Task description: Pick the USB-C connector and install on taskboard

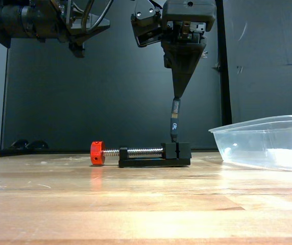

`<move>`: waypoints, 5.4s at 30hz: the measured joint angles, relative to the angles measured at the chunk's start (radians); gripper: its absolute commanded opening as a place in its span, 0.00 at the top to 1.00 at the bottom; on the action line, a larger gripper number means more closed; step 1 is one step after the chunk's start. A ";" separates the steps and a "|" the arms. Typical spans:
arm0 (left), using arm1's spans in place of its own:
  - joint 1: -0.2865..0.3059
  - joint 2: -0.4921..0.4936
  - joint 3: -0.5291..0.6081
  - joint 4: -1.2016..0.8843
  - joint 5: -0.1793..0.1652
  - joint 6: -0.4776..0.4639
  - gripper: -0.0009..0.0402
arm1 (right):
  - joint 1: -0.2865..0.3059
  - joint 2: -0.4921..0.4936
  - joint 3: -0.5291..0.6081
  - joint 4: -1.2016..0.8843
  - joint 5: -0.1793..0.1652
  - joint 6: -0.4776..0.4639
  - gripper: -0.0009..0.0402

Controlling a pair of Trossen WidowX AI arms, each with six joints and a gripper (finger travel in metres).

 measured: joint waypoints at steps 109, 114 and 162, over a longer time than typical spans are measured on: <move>0.000 0.000 0.000 0.000 0.000 0.000 0.98 | -0.109 -0.818 -0.748 0.896 -0.019 -0.224 0.98; 0.000 0.000 0.000 0.000 0.000 0.000 0.98 | -0.142 -0.919 -0.871 1.050 -0.055 -0.240 0.98; 0.000 0.000 0.000 0.000 0.000 0.000 0.98 | -0.228 -1.110 -1.281 1.588 -0.151 -0.176 0.98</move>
